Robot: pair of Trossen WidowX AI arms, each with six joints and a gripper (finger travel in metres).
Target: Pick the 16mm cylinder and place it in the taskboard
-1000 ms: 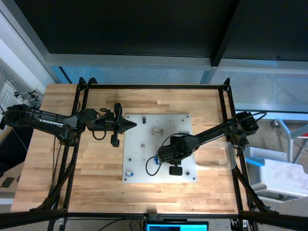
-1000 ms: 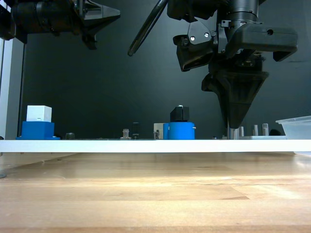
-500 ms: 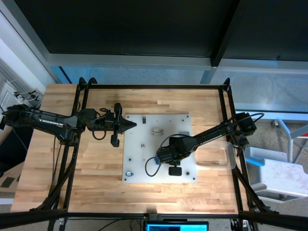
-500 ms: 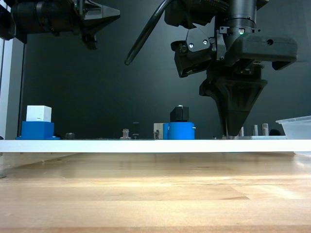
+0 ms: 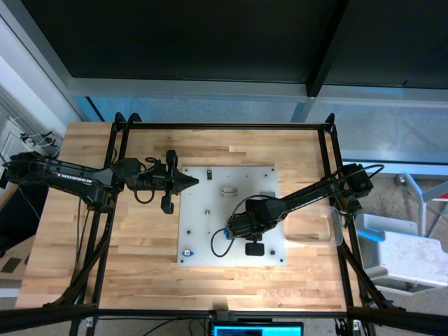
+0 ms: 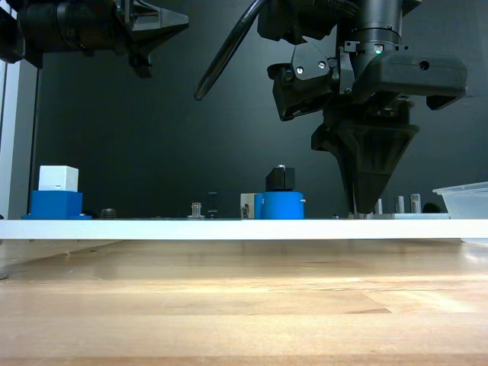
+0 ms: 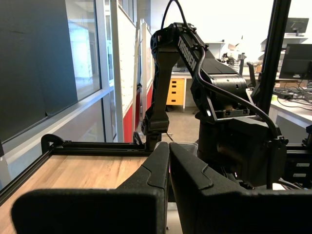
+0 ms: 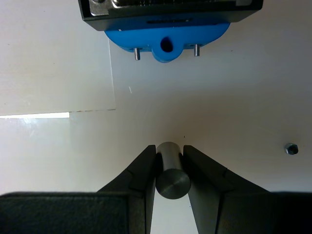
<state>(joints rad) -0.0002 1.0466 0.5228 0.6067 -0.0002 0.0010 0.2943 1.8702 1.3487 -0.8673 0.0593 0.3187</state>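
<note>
Nearest to us, at the near left corner of the taskboard (image 5: 203, 241), which lies in the middle of the bench (image 5: 133, 245), we see a blue block (image 6: 57, 204) with a white cube (image 6: 59, 178) on top. A little farther in, over the board's near right part, the right tool (image 6: 355, 204) points straight down and pinches the 16mm cylinder (image 8: 170, 171) between its fingers (image 8: 139, 176). The cylinder stands upright, its upper end showing between the two fingers and its lower end down at the board's white surface. We cannot tell whether it sits in a hole. Close by but apart from it, on the side toward the board's left edge, stands a blue fitting (image 8: 165, 36) that carries a dark connector (image 8: 170, 9). In the low view a few metal pegs (image 6: 399, 203) rise from the board past the right tool, toward the board's right edge. A clear tray (image 5: 339, 227) rests on the bench just off that edge. Farther back, on the far half of the board, we see a beige connector (image 5: 227, 190). Farthest of all, the left tool (image 5: 194, 180) hangs well above the bench at the board's far left edge. It lies level and points across the board, and its fingers are pressed together.
</note>
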